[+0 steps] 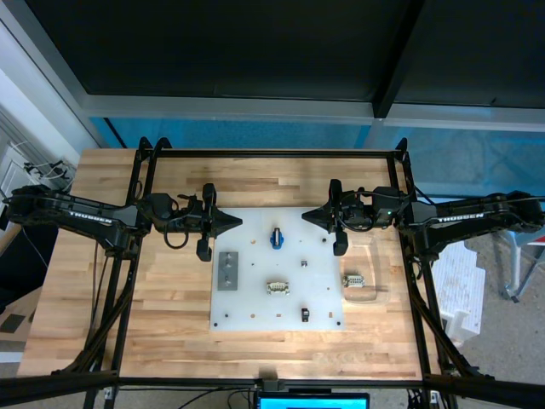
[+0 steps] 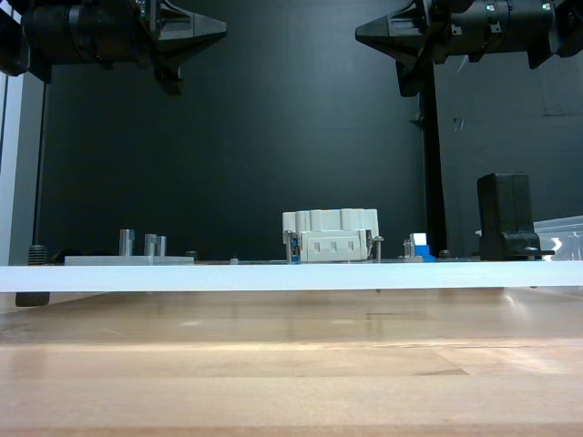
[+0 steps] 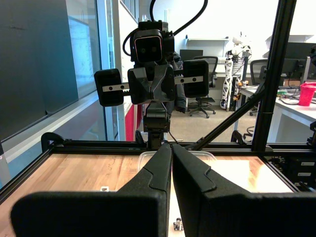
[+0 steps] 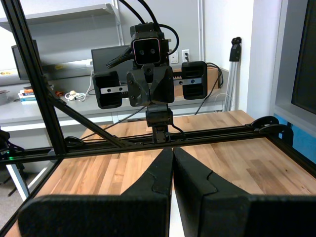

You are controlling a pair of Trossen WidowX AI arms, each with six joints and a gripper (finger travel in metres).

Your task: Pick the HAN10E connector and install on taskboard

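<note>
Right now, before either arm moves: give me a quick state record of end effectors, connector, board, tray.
taskboard: white plate, carries grey block, blue part, beige block
left end effector: shut, empty, raised near the taskboard's far-left corner
right end effector: shut, empty, raised near the taskboard's far edge, right side
HAN10E connector: lying in the clear tray, not grasped
clear tray: beside the taskboard's right edge
task status: pick not started
</note>
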